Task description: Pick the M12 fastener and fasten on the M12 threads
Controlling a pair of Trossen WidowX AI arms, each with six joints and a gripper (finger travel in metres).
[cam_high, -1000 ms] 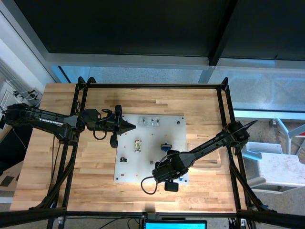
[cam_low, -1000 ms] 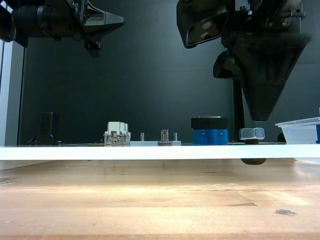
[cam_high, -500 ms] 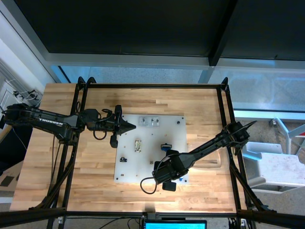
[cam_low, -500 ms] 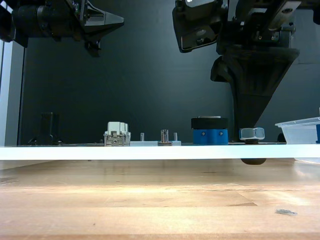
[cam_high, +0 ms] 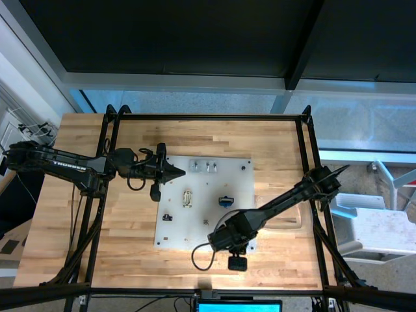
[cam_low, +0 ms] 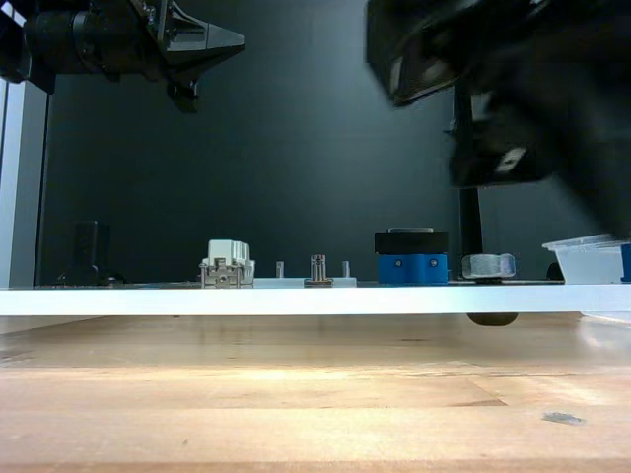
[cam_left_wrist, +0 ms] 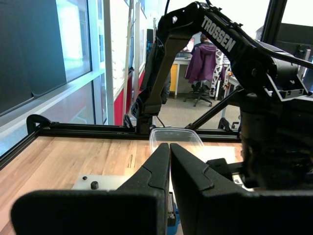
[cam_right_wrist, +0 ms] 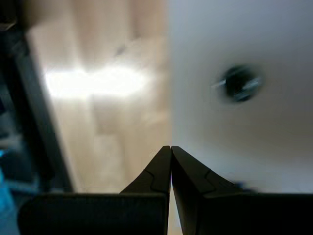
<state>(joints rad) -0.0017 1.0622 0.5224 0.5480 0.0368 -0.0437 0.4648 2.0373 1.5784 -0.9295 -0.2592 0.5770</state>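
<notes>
Left arm point(cam_high: 62, 164) stretched level, left gripper point(cam_high: 181, 174) held high, pointing inward, jaws pressed together. Right arm point(cam_high: 286, 201) reaches inward toward the worktop's near edge, wrist bent down. Right gripper point(cam_right_wrist: 170, 148) points straight down, jaws together, nothing between them.

Right claw point(cam_right_wrist: 170, 147), over the near right edge of the board point(cam_high: 170, 227), is a dark smear in the low view, cropped by the frame. Left claw point(cam_high: 182, 173), far left, is cropped there too. Nut point(cam_right_wrist: 239, 83): blurred.

blurred around right gripper point(cam_right_wrist: 170, 148), glare on table point(cam_right_wrist: 93, 81)
</notes>
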